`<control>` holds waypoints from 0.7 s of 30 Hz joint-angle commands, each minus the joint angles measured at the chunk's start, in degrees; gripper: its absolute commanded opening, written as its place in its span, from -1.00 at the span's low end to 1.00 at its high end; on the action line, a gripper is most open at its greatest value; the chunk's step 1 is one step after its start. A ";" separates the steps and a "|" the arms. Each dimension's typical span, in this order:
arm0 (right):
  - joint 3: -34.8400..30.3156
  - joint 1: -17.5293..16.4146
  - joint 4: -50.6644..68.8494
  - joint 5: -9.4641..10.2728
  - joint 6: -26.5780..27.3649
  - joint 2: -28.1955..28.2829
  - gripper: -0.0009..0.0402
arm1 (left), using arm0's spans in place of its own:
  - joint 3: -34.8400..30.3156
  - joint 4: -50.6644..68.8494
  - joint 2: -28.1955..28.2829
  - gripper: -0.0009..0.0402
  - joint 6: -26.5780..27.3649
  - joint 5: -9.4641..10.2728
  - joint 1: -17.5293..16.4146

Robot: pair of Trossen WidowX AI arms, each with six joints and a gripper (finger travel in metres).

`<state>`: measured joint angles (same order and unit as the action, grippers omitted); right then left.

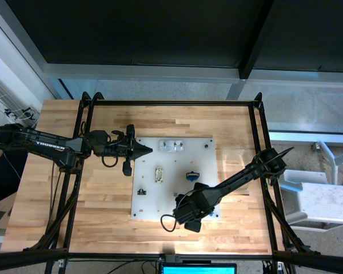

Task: Unfasten the M12 fastener and place in the container

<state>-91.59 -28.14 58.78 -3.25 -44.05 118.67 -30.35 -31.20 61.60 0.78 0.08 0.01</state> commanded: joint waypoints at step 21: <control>-0.15 0.00 -0.87 0.00 9.09 -0.07 -0.96 | -0.02 -0.02 0.00 -0.96 -0.02 -0.02 0.00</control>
<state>-91.68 -28.18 58.46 -3.16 -36.40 118.67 -30.35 -31.20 61.60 0.78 0.05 0.01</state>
